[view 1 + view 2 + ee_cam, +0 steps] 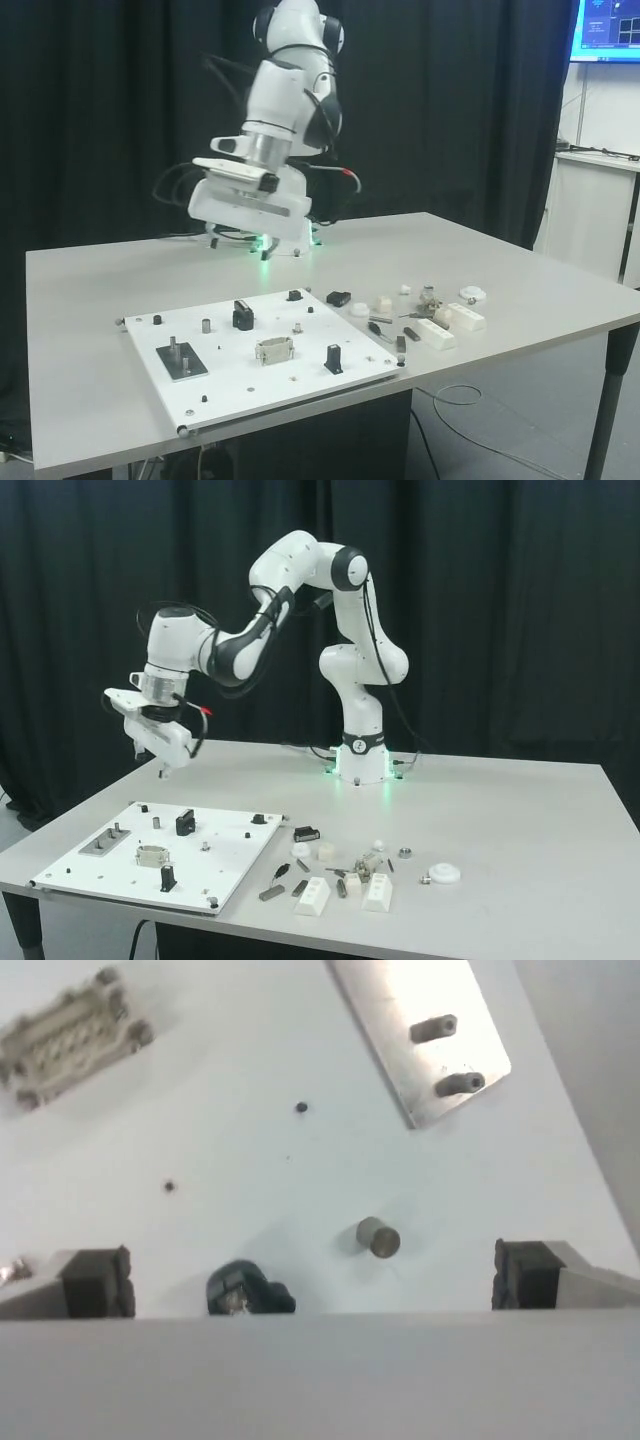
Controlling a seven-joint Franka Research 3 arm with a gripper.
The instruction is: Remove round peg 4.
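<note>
Grey bench (480, 265): jaws spread well above board (300, 375); centre over round peg (378, 1237), descend straight, then pinch.

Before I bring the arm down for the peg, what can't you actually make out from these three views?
- Round peg: no number shows on the white board in any view, so which peg is number 4 is unclear.
- Hand: wrist view, only the finger pads show; the camera housing covers the rest.
- Loose parts on the table: both room views, too small to identify.
</note>
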